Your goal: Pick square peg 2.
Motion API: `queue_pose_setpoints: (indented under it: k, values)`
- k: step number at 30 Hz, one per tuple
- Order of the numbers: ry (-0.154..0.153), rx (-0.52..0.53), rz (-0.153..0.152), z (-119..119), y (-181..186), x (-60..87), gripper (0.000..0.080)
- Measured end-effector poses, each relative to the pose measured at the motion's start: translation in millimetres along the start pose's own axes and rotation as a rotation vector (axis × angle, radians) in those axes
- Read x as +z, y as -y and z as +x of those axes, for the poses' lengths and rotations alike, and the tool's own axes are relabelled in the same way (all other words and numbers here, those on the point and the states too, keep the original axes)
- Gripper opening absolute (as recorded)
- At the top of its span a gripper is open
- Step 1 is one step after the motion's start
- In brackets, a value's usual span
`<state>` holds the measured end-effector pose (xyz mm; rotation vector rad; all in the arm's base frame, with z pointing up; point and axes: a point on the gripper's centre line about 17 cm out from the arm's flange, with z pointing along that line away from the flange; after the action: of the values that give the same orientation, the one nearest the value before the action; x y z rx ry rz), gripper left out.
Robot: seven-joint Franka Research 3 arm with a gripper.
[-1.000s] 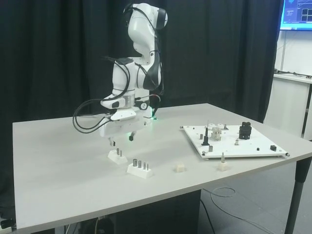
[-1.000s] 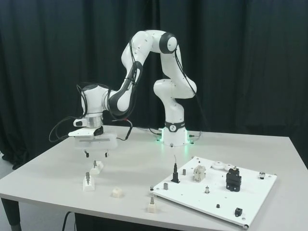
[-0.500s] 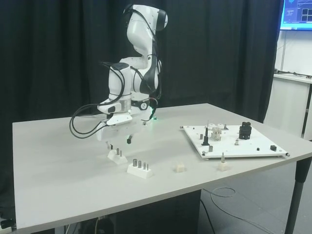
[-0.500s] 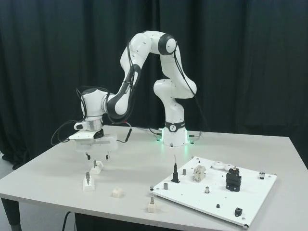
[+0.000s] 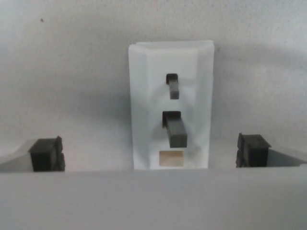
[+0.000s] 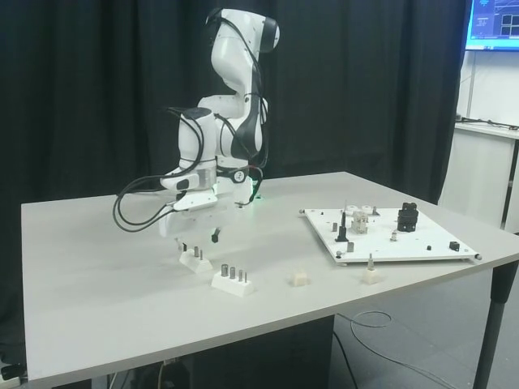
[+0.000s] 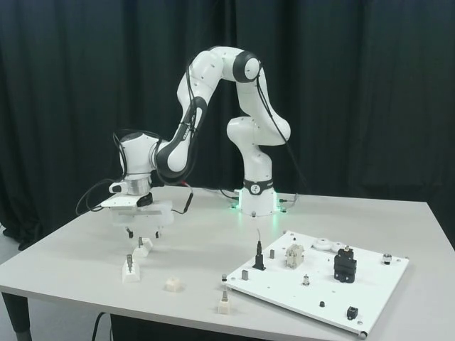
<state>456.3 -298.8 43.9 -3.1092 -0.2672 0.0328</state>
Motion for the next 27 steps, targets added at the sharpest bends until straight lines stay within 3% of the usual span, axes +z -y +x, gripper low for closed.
queue_pose_setpoints:
  k: [16, 17, 21, 22, 27]
  values:
    - [-0.009, 0.011, -0.024, -1.1, -7.3, 8.3, 0.08]
    - [-0.009, 0.012, -0.025, -1.5, -7.5, 8.6, 0.0663]
    - [-0.01, 0.014, -0.027, -2.7, -7.4, 9.8, 0.0663]
    - [-0.01, 0.015, -0.027, -2.9, -7.2, 10.1, 0.0475]
    - [-0.017, 0.03, -0.021, -2.3, -6.3, 10.9, 0.0475]
